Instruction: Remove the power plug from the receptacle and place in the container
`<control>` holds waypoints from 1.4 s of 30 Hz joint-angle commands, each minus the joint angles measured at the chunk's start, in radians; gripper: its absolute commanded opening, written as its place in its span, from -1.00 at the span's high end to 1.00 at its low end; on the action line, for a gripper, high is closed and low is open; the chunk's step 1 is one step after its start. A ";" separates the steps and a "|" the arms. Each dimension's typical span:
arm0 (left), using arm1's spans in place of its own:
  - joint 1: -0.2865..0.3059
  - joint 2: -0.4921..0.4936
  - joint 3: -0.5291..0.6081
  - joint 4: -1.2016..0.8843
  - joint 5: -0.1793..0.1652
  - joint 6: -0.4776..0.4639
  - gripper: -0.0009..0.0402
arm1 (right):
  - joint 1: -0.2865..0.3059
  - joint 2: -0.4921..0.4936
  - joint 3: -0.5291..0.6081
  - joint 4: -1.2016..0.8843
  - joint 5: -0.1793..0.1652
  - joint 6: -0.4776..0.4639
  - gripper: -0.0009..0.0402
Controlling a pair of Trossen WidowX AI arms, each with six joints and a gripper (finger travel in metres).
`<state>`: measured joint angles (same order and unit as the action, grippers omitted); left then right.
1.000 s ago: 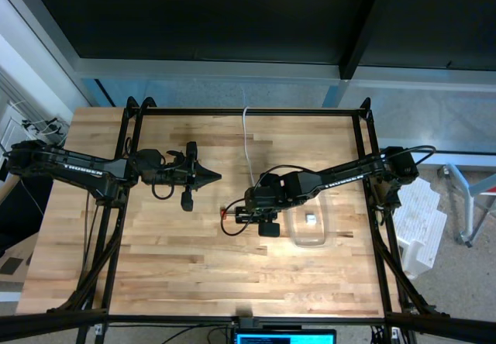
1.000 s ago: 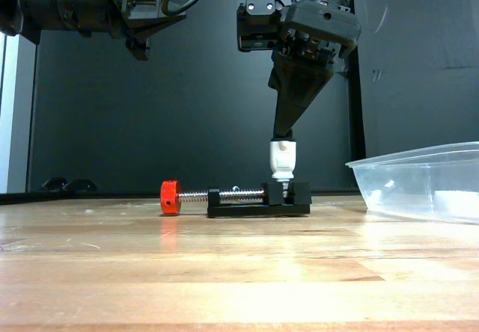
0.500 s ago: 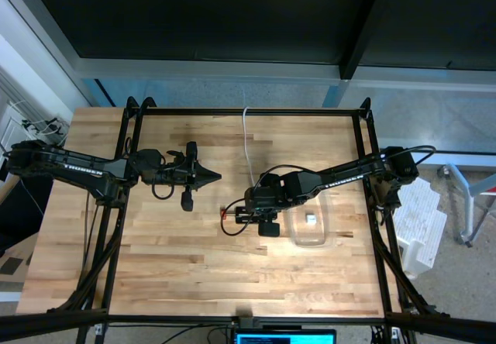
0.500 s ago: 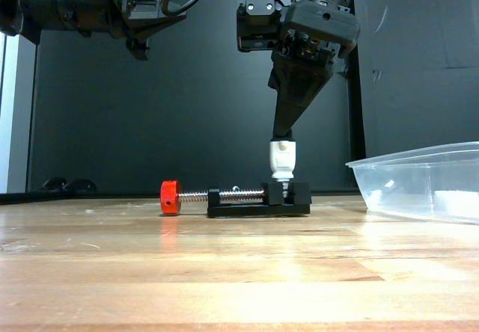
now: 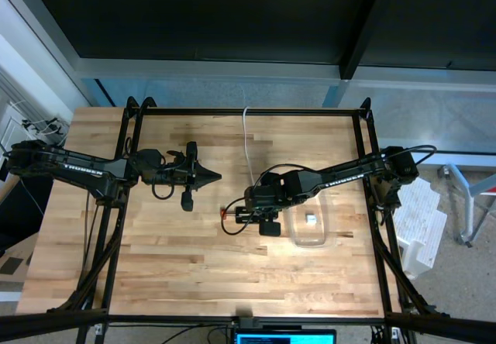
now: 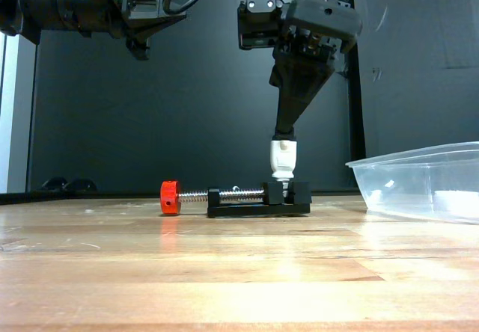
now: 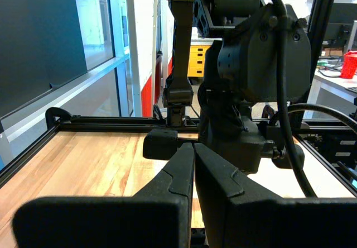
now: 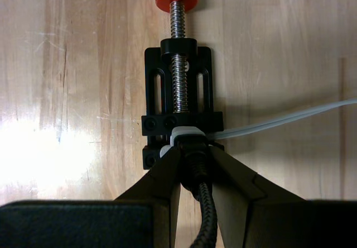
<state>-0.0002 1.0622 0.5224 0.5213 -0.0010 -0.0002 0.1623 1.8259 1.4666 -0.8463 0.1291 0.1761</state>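
Two fingers (image 8: 162,182) of the right gripper (image 8: 192,154) are clamped on the power plug (image 8: 192,150), one on each side of its black body, with its braided tail (image 8: 204,220) running back between them. The plug is not yet out: it sits seated in the top of the white receptacle (image 6: 283,158), which stands upright in the black vise (image 6: 258,201) on the tabletop (image 5: 155,243). The vise's red knob (image 6: 170,197) points away from the container, and the white cable (image 8: 290,116) leaves the receptacle sideways. In the low view the gripper comes straight down onto the plug, so the plug's long axis and the fingers share one vertical line. My judgement is that the pull must go straight up along it, since a slanted tug could bind the plug or drag the vise. The clear container (image 6: 419,169) lies just beside the vise on the right arm's own side, with a small white cube (image 5: 310,218) in it. That makes the carry after the pull a short one toward that arm's base. The left gripper (image 5: 213,177) hangs well apart over the tabletop's left half, its fingers (image 7: 175,175) pressed together on nothing.
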 commanded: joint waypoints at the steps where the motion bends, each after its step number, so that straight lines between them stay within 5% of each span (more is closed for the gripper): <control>1: 0.000 0.000 0.000 0.000 0.000 0.000 0.96 | 0.000 -0.007 0.038 -0.038 0.001 -0.002 0.96; 15: 0.000 0.000 0.000 -0.001 0.000 0.000 0.96 | -0.001 -0.035 0.139 -0.205 0.001 -0.027 0.96; 23: 0.000 0.000 0.000 -0.001 0.000 0.000 0.96 | 0.029 -0.140 -0.002 -0.209 0.001 -0.018 0.96; 36: 0.000 -0.001 0.000 0.000 0.000 0.000 0.96 | 0.088 -0.311 -0.287 -0.183 -0.001 0.148 0.96; 42: 0.000 -0.001 0.000 0.000 0.000 0.000 0.96 | 0.097 -0.354 -0.390 -0.113 -0.047 0.193 0.96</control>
<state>-0.0002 1.0618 0.5228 0.5209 -0.0010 -0.0006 0.2592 1.4776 1.0973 -0.9733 0.0910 0.3634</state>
